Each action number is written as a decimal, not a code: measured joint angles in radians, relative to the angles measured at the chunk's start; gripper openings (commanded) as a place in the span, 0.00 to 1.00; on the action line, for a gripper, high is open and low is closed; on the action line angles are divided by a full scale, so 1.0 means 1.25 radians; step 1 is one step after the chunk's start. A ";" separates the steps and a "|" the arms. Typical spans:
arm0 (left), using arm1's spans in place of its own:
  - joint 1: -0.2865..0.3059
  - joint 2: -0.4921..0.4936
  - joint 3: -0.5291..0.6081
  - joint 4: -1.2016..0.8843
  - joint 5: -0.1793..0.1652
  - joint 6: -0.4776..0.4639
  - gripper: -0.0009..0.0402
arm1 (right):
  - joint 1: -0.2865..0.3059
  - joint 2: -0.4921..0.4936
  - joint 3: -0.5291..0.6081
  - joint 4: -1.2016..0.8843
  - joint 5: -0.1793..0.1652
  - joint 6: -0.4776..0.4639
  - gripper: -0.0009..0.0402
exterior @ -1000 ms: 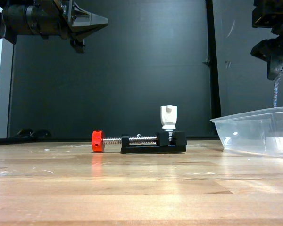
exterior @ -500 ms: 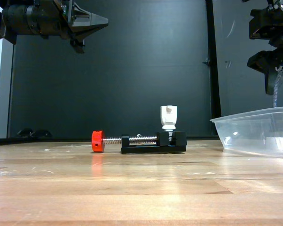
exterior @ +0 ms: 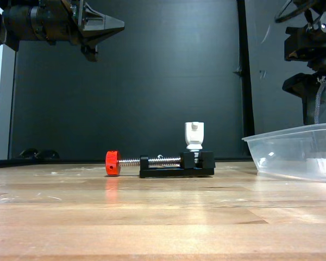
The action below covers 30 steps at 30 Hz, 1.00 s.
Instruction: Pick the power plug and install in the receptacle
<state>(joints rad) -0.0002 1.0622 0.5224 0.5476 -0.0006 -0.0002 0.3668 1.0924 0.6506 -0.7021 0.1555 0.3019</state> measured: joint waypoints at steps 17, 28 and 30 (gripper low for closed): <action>0.000 0.000 0.000 0.000 0.000 0.000 0.02 | 0.000 0.054 -0.003 0.037 0.000 0.003 0.50; 0.000 0.000 0.000 0.000 0.000 0.000 0.02 | 0.000 0.054 -0.032 0.078 -0.011 0.006 0.34; 0.000 0.000 0.000 0.000 0.000 0.000 0.02 | 0.000 0.054 -0.033 0.079 -0.014 0.006 0.30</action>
<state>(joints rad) -0.0002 1.0622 0.5224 0.5476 -0.0006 -0.0002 0.3668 1.1599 0.6094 -0.6033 0.1375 0.3096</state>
